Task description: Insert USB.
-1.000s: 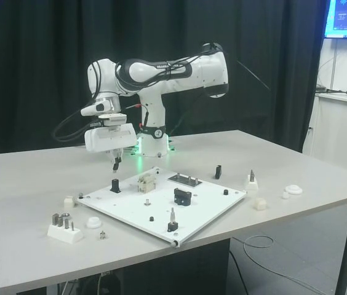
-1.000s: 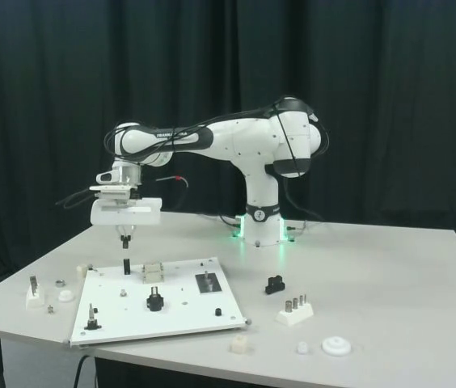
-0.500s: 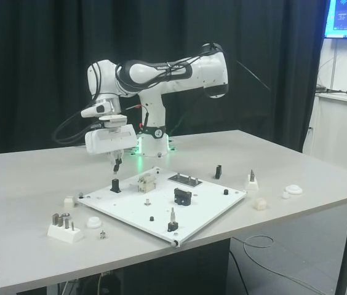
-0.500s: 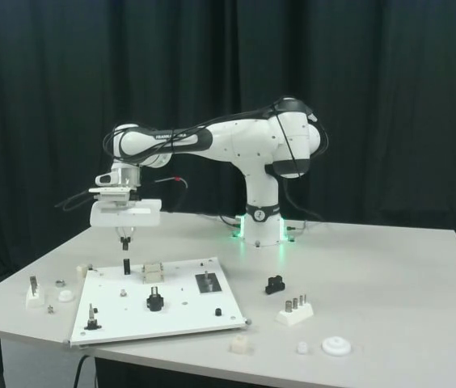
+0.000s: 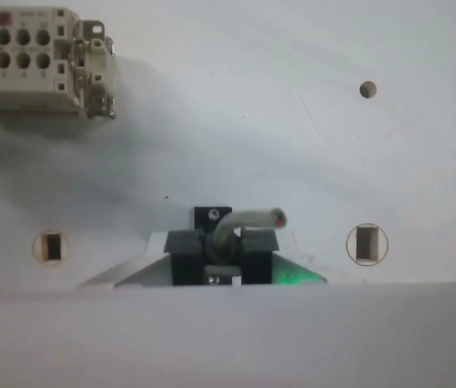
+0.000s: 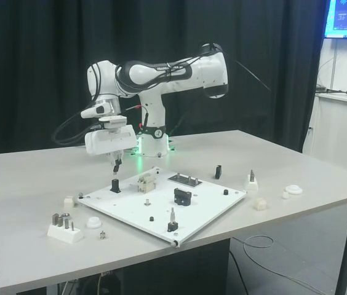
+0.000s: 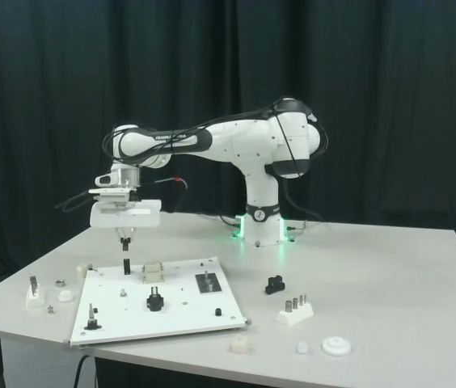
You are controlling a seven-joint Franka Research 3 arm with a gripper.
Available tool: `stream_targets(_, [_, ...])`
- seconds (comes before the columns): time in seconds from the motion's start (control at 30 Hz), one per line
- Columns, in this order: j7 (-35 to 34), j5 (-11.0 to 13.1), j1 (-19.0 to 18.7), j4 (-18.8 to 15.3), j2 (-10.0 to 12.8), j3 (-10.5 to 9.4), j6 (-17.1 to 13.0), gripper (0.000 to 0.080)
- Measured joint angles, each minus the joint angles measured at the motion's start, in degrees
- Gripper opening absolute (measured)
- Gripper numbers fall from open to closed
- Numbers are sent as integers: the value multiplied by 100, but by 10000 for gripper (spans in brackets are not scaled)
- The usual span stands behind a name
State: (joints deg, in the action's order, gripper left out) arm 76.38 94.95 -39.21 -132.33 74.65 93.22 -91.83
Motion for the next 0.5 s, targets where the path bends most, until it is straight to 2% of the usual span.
stream_targets(0.5, [0, -86, 99, 141, 3, -91, 0, 91])
